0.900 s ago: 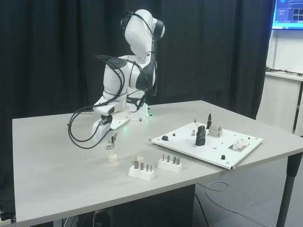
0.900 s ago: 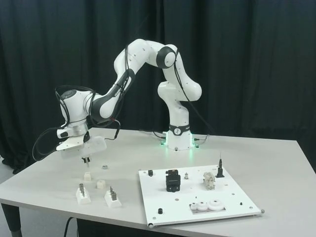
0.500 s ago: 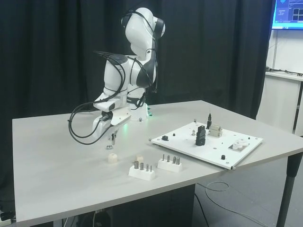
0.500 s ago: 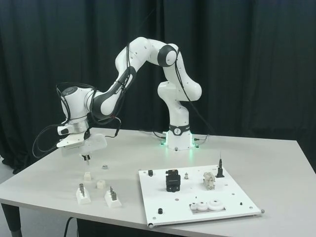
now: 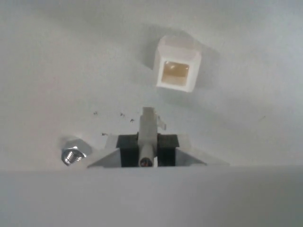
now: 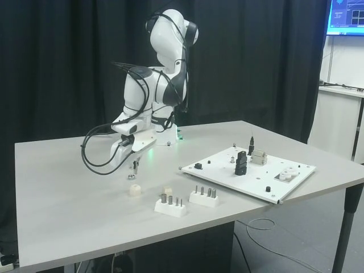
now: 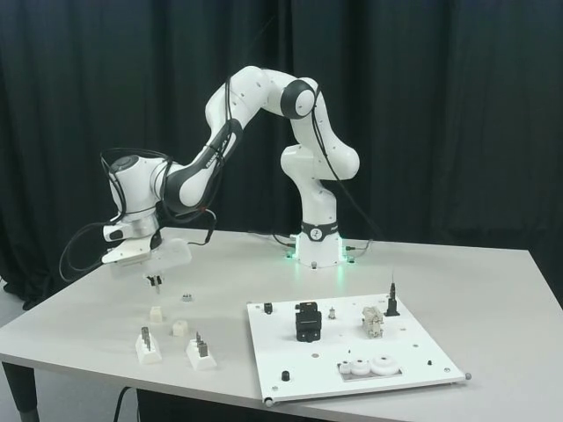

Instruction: Insert Ethernet.

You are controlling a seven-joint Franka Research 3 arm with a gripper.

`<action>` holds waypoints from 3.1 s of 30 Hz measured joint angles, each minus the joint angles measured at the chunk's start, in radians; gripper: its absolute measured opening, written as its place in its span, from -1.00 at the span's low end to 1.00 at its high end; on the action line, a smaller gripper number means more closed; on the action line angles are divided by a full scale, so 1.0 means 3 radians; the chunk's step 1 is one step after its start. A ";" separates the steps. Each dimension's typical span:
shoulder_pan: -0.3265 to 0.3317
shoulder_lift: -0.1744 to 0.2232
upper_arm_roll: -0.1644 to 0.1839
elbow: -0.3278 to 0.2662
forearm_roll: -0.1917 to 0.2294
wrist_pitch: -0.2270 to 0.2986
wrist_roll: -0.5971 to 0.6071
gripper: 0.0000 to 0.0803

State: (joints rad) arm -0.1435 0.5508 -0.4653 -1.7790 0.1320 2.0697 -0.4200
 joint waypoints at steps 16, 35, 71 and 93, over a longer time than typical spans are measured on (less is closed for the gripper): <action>0.0174 -0.0505 -0.0005 -0.0663 0.0059 -0.0063 -0.0026 -0.81; 0.0616 -0.1253 -0.0008 -0.1762 0.0059 0.0592 0.0101 -0.81; 0.1319 -0.1576 -0.0002 -0.2189 0.0040 0.1032 0.1067 -0.81; 0.1485 -0.1576 -0.0001 -0.2299 -0.0015 0.1308 0.1318 -0.81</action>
State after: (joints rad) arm 0.3019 0.0779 -0.4657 -2.4687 0.1275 2.4621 -0.0246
